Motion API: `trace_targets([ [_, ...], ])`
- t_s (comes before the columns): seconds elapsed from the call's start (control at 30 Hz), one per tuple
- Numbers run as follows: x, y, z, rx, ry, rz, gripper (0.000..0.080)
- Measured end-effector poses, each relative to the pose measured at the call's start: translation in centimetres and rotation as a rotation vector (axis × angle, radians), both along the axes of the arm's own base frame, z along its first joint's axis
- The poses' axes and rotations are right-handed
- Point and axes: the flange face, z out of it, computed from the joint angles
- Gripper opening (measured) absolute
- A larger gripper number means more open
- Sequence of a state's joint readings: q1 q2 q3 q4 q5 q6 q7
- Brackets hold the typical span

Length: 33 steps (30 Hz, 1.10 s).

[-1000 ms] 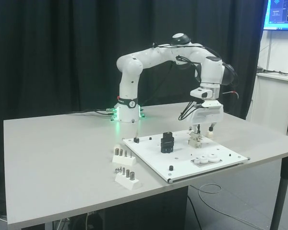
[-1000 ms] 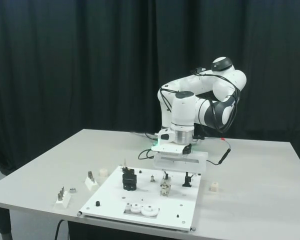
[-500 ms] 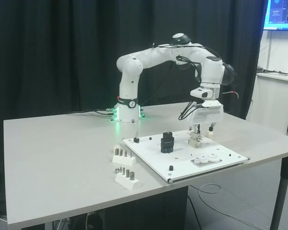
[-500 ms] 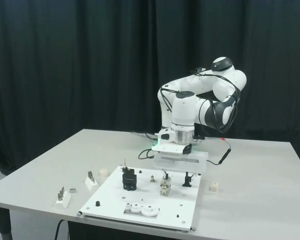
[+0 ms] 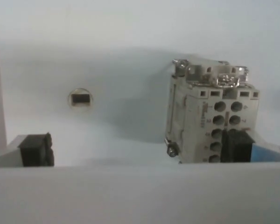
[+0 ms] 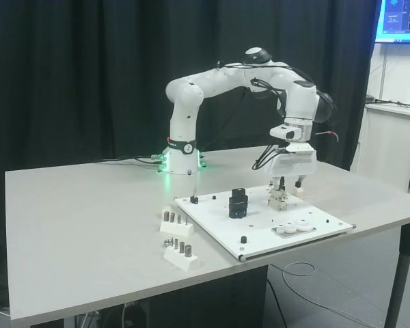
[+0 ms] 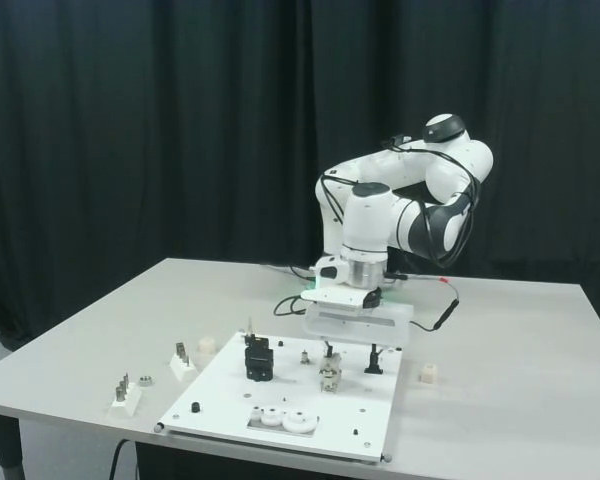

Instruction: Insert waterproof.

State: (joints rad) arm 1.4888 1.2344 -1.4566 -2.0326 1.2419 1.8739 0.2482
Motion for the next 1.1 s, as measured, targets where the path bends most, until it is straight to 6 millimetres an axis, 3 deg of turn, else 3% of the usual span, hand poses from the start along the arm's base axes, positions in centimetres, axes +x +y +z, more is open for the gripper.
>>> trace_targets([
  [1.1, -0.33, 0.42, -0.07, -0.003, -0.002, 0.007, 0.0800],
])
